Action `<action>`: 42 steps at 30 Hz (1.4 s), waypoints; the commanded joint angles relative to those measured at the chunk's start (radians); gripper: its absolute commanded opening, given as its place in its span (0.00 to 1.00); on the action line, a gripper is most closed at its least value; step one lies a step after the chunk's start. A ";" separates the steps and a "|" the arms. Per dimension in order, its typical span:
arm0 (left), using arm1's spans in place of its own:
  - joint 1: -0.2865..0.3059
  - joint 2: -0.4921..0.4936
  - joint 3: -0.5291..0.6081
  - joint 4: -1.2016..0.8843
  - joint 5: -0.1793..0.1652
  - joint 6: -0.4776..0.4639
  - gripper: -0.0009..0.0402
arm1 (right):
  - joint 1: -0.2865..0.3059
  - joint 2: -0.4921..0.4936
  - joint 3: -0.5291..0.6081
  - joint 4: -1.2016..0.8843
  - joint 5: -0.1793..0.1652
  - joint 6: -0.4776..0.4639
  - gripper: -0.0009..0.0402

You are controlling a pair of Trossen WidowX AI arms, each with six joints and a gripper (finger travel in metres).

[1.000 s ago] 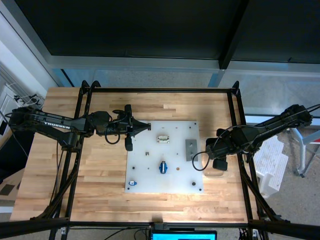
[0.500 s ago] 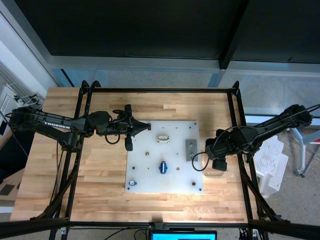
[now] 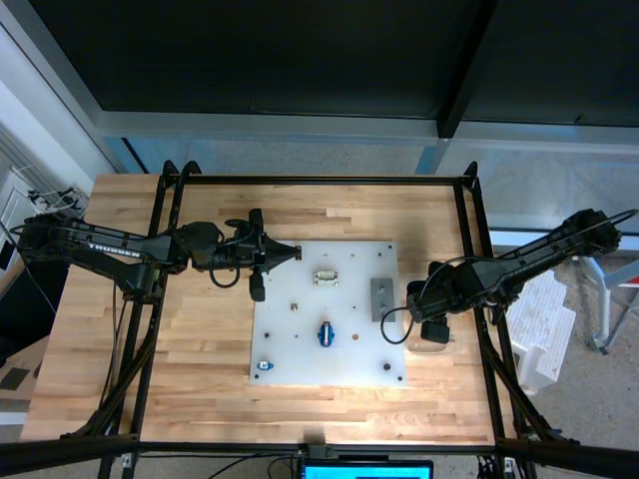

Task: Pick the 16mm cylinder and install on the taskboard

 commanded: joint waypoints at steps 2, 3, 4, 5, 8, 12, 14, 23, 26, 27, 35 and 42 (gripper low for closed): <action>0.000 0.000 0.000 0.000 0.000 0.000 0.02 | 0.001 0.017 -0.017 0.034 -0.005 0.000 0.55; 0.000 0.000 0.000 0.000 0.000 0.000 0.02 | 0.001 0.023 -0.018 0.036 -0.005 0.000 0.55; 0.000 0.000 0.000 0.000 0.000 0.000 0.02 | 0.001 0.027 -0.019 0.036 -0.005 0.000 0.55; 0.000 0.000 0.000 0.000 0.000 0.000 0.02 | 0.002 0.030 -0.020 0.038 -0.005 0.000 0.55; 0.000 0.000 0.000 0.000 0.000 0.000 0.02 | 0.002 0.036 -0.026 0.043 -0.007 -0.003 0.55; 0.000 0.000 0.000 0.000 0.000 0.000 0.02 | 0.002 0.041 -0.041 0.065 -0.008 -0.003 0.54; 0.000 0.000 0.000 0.000 0.000 0.000 0.02 | 0.002 0.043 -0.049 0.077 -0.009 -0.002 0.53; 0.000 0.000 0.000 0.000 0.000 0.000 0.02 | 0.001 0.043 -0.059 0.087 -0.027 -0.002 0.45; 0.000 0.000 0.000 0.000 0.000 0.000 0.02 | 0.001 0.043 -0.059 0.087 -0.027 -0.002 0.41; 0.000 0.000 0.000 0.000 0.000 0.000 0.02 | 0.001 0.043 -0.059 0.087 -0.027 -0.002 0.39; 0.000 0.000 0.000 0.000 0.000 0.000 0.02 | 0.002 0.043 -0.059 0.087 -0.029 -0.003 0.26; 0.000 0.000 0.000 0.000 0.000 0.000 0.02 | 0.001 0.042 -0.059 0.086 -0.030 -0.007 0.15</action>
